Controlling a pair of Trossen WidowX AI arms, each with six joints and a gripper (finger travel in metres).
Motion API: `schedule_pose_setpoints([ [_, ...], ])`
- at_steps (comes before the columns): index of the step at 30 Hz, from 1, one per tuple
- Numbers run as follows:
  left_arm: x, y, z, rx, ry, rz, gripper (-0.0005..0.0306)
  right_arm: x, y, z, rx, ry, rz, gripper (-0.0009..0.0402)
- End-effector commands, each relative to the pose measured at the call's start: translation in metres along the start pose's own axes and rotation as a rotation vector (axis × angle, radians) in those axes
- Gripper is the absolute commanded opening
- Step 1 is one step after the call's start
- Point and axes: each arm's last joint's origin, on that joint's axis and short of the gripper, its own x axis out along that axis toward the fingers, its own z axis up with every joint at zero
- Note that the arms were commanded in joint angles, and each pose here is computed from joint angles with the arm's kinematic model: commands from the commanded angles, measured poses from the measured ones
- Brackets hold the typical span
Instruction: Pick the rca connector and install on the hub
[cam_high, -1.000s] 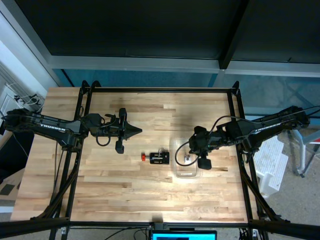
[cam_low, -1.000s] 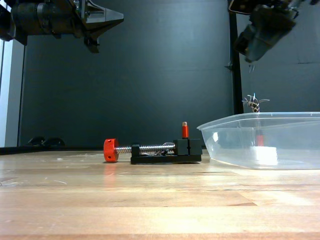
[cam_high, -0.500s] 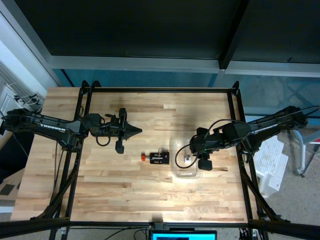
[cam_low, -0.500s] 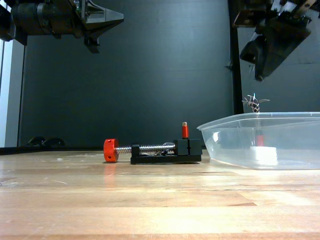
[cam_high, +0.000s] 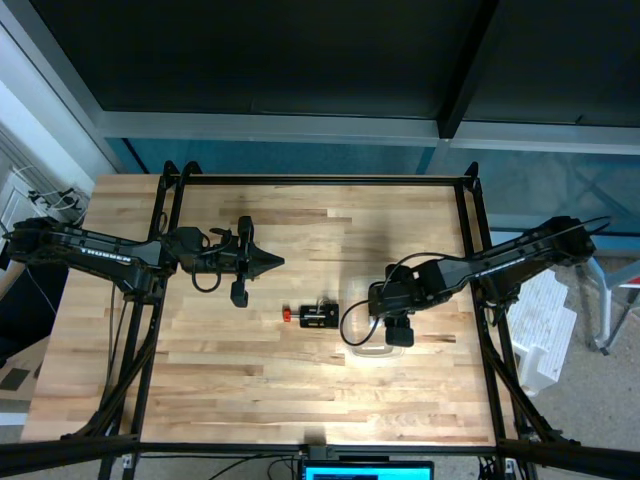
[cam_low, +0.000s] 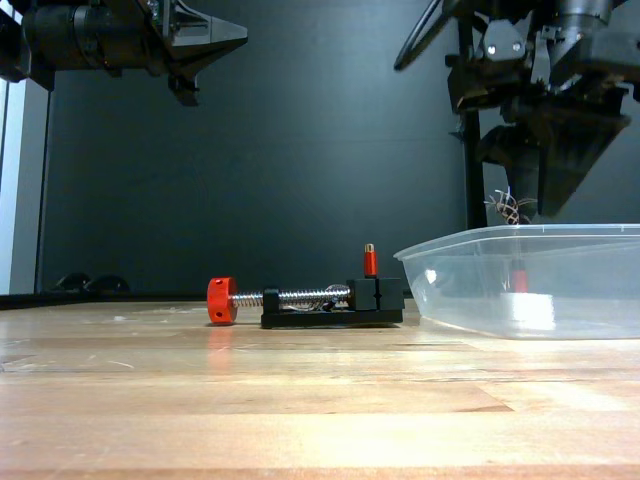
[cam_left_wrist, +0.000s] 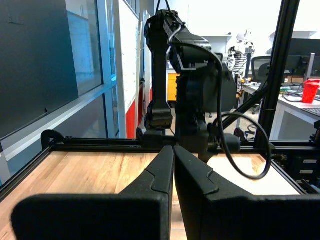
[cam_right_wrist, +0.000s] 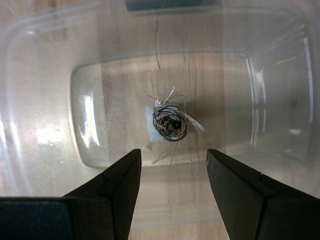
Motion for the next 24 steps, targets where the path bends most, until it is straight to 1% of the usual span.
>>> schedule_pose_setpoints([
  [1,0.000,0.000,0.000,0.000,0.000,0.000,0.0000,0.009,0.002,0.002,-0.003,0.021,-0.007,0.0181],
  [4,0.000,0.000,0.000,0.000,0.000,0.000,0.0000,0.017,0.003,0.003,-0.007,0.045,-0.014,0.0181],
  [12,0.000,0.000,0.000,0.000,0.000,0.000,0.0000,0.027,0.005,0.005,-0.009,0.054,-0.017,0.0181],
  [16,0.000,0.000,0.000,0.000,0.000,0.000,0.0000,0.036,0.006,0.006,-0.013,0.081,-0.023,0.0181],
  [24,0.000,0.000,0.000,0.000,0.000,0.000,0.0000,0.039,0.007,0.008,-0.012,0.071,-0.021,0.0179],
])
